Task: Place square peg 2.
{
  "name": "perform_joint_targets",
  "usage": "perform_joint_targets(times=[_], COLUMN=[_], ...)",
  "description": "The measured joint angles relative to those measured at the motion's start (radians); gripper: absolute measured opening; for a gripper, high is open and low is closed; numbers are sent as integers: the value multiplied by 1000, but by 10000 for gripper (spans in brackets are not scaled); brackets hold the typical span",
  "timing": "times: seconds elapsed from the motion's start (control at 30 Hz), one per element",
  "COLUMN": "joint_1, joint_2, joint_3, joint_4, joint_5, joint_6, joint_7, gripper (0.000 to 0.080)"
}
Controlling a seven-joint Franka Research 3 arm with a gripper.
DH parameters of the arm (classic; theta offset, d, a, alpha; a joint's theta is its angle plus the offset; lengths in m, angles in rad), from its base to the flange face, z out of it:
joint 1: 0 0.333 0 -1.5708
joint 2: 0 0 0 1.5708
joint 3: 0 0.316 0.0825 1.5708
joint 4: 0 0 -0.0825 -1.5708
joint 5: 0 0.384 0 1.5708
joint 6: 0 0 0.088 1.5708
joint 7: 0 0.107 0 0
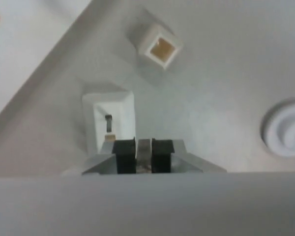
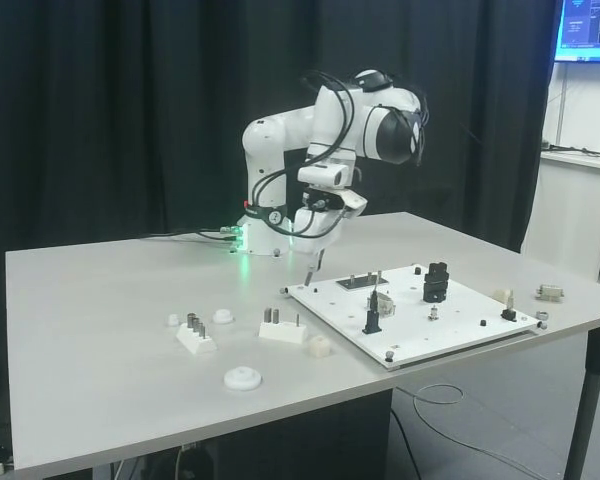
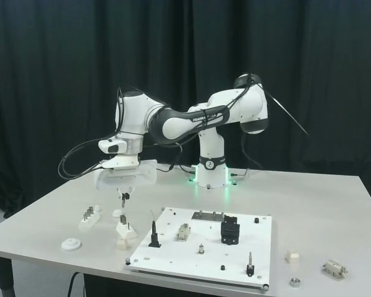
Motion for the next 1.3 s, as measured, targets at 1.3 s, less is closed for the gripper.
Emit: perform_joint_targets(times=[1.3], joint_1=[2], joint_2=[4], joint_3=[51], joint_4=[-204], joint_5=[200], joint_6=[-22], joint_7=[-14], gripper=[64])
